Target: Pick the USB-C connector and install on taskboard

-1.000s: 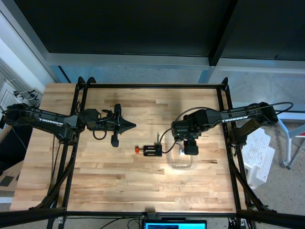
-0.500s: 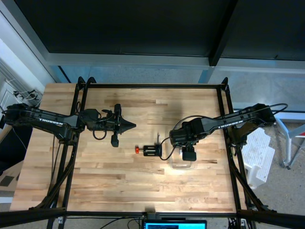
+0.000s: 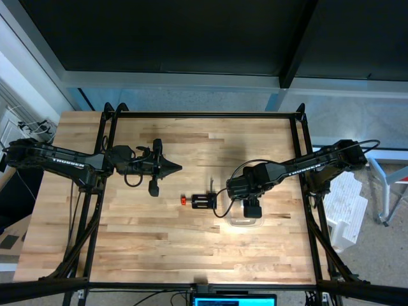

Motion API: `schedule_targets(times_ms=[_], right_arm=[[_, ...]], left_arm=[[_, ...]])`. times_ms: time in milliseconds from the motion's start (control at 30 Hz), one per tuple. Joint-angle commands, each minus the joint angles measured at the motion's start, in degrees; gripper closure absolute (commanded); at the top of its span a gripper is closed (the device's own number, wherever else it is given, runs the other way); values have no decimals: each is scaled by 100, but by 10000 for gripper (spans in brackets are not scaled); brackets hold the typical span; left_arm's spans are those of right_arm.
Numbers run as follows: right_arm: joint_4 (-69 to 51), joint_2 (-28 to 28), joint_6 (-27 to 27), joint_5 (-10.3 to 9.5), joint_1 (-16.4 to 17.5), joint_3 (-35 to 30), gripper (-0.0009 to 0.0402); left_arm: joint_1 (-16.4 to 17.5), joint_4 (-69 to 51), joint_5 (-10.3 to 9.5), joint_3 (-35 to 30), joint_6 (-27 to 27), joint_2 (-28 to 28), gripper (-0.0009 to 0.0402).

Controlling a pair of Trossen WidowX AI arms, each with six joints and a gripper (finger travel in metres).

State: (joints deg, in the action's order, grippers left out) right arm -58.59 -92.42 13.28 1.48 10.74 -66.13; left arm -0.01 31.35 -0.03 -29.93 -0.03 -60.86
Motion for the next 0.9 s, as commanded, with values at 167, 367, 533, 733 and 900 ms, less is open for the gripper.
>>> schedule_targets(times_ms=[167, 367, 533, 733, 900], right_arm=[[278, -83, -9, 0, 13, 168, 208], [393, -190, -59, 11, 15, 186, 208], [483, -254, -68, 44, 13, 258, 208], [590, -297, -101, 44, 13, 313, 209], [664, -297, -98, 42, 13, 391, 223]], left_arm=[[2, 2, 0, -2, 0, 0, 393], [2, 2, 0, -2, 0, 0, 393], [0, 2, 0, -2, 0, 0, 393], [2, 2, 0, -2, 0, 0, 393], [0, 2, 0, -2, 0, 0, 393]])
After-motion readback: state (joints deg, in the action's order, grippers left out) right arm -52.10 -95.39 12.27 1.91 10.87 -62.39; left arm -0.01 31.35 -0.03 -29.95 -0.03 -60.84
